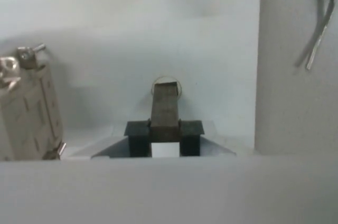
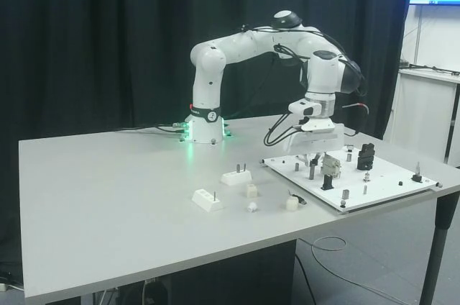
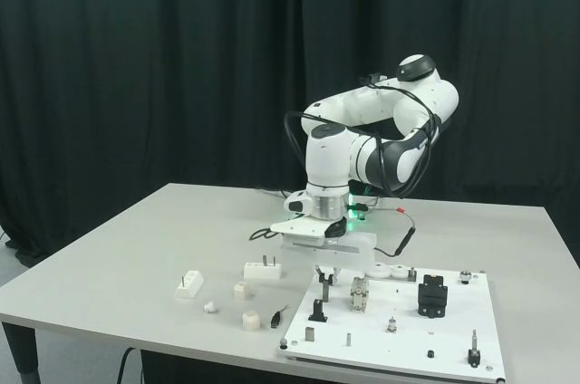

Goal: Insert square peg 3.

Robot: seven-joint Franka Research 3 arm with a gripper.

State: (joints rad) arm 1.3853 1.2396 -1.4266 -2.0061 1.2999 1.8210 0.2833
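Note:
My gripper (image 1: 164,139) is shut on a dark square peg (image 1: 165,109), with a black finger on each side of it. The peg's lower end hangs just above a round ring (image 1: 178,87) on the white task board (image 1: 132,49). In the first room view the gripper (image 2: 314,166) points straight down over the near left part of the board (image 2: 381,183). The second room view shows the gripper (image 3: 324,277) low over the board's (image 3: 399,343) back left area. In both room views the peg itself is too small to make out.
A grey metal fixture (image 1: 26,108) (image 3: 359,295) stands on the board close beside the gripper. A black block (image 3: 431,296) and small posts stand further along the board. Two white holders (image 2: 208,199) (image 2: 237,177) and small white cubes (image 2: 251,190) lie on the grey table (image 2: 108,183).

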